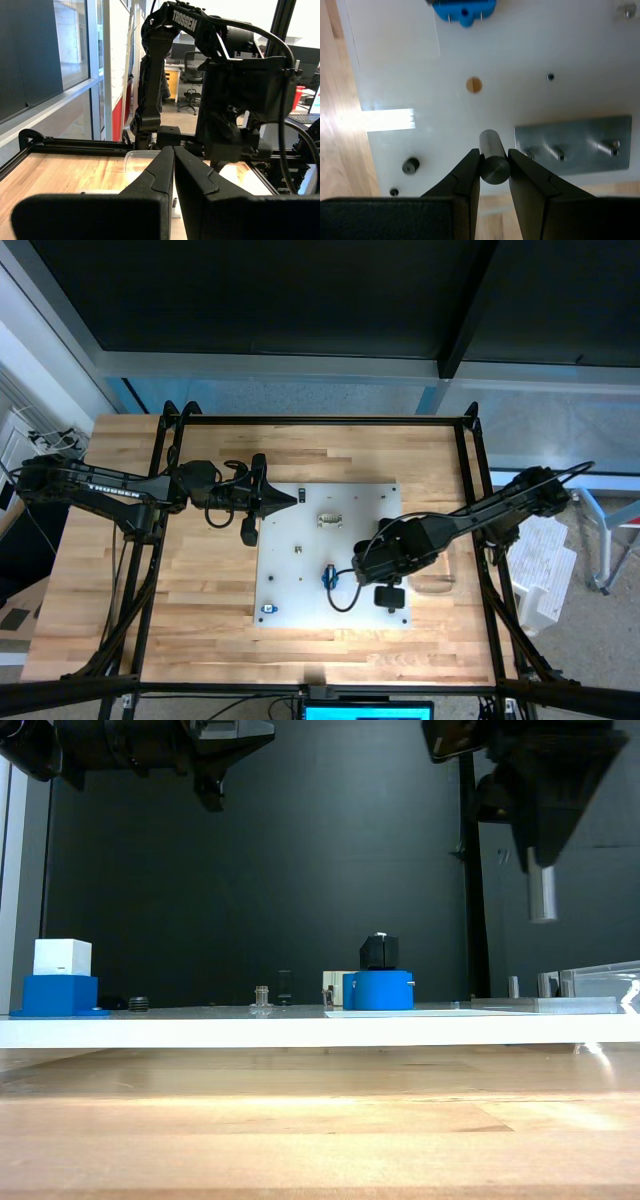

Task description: Pick the 16mm cylinder and install on the taskboard

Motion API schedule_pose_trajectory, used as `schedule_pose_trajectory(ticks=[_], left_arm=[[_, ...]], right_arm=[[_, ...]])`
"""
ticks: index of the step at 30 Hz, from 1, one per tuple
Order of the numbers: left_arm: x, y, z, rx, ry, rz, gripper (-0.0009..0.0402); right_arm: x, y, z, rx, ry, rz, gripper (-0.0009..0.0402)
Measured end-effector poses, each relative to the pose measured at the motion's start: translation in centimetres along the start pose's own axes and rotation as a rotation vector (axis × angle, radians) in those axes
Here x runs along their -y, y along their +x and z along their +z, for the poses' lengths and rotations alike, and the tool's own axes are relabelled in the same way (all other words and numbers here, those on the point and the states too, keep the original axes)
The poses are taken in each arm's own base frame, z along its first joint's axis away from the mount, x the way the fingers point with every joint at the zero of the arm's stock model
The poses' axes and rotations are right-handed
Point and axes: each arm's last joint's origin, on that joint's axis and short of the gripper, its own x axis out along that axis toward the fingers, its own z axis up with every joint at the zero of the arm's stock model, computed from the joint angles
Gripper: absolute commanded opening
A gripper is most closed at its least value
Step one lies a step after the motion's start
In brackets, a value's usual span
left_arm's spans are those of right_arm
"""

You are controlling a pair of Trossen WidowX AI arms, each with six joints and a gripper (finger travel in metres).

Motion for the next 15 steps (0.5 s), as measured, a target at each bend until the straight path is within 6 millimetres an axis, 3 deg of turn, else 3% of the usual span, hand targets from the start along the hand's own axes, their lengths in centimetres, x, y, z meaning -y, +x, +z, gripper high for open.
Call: schedule_pose_trajectory(ticks=[6,15], left_arm=[[0.0,0.0,0.0,0.0,0.0,0.0,0.0],[0.0,0.0,0.0,0.0,0.0,0.0,0.0]], right_arm=[[-0.4,0.6,1.4,0.001,0.011,-0.001,0.0008],[-0.5,1.3,1.8,-0.005,0.015,-0.003,0.0008]])
